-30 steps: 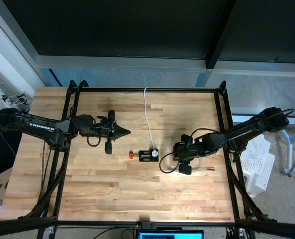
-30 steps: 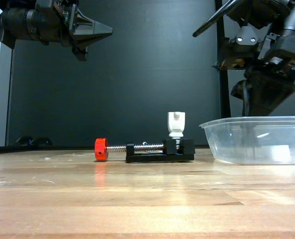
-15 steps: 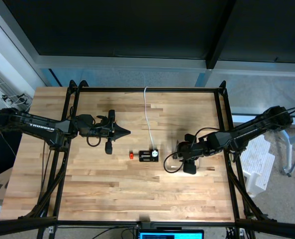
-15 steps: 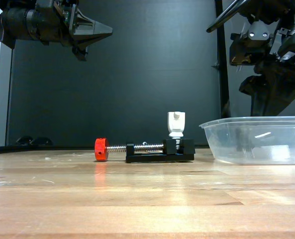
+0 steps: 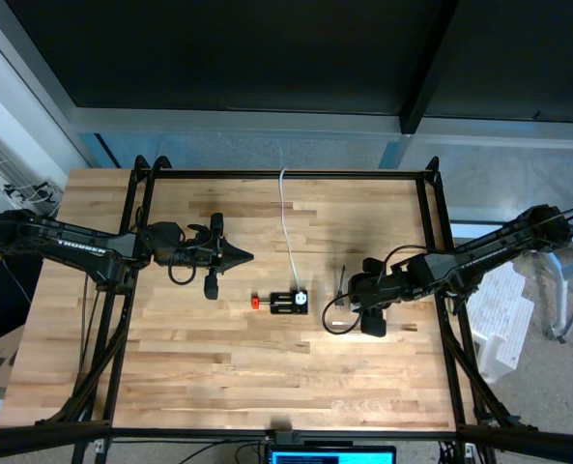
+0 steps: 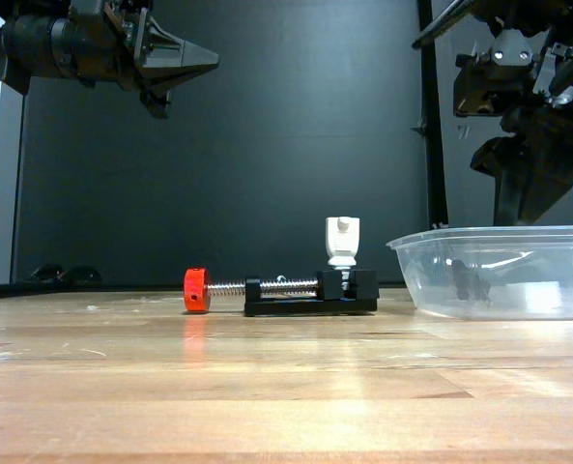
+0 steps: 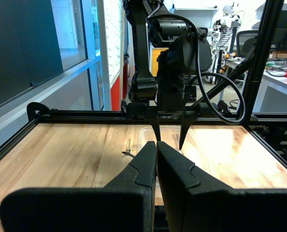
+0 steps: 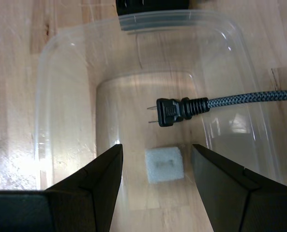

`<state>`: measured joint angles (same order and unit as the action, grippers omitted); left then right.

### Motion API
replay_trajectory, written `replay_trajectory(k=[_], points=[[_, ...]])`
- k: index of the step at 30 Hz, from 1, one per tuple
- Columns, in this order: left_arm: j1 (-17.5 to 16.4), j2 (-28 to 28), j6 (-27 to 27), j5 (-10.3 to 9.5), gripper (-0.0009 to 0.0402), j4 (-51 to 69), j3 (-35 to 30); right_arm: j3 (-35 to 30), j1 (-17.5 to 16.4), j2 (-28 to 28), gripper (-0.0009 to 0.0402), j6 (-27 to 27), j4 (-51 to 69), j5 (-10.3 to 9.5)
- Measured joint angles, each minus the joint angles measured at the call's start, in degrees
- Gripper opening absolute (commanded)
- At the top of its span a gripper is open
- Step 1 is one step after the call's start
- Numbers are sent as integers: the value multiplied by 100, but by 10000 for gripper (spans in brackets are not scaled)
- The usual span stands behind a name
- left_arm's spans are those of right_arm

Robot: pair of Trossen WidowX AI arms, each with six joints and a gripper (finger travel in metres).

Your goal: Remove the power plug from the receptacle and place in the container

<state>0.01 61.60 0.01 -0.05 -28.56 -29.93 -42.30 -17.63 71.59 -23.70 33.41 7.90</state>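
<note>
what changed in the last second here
The right gripper rose up out of the container and let go of the plug, which now lies on the container's floor; the jaws stand open above it. The left gripper, shut and held high over the table's left side, and the receptacle stayed as they were.

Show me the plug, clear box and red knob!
power plug (image 8: 171,112), right wrist view, black body
container (image 8: 172,20), right wrist view, its rim
red knob (image 6: 196,290), low view, round side
left tool (image 6: 214,61), low view, shut tips, raised high
right tool (image 8: 155,147), right wrist view, open over container
</note>
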Motion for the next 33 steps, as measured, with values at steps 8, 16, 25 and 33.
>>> replay_trajectory(k=[8,16,25,33], points=[[0,-2,0,2,0,0,-2,-302,70,-212,184,282,15,-70],[0,0,0,0,0,0,-2,-970,612,-382,127,1274,-26,304],[0,-2,0,0,0,0,-2,-892,1121,-721,34,2026,-1200,153],[0,0,0,0,0,2,-2,-422,1414,-879,-2,2127,-2990,-382]])
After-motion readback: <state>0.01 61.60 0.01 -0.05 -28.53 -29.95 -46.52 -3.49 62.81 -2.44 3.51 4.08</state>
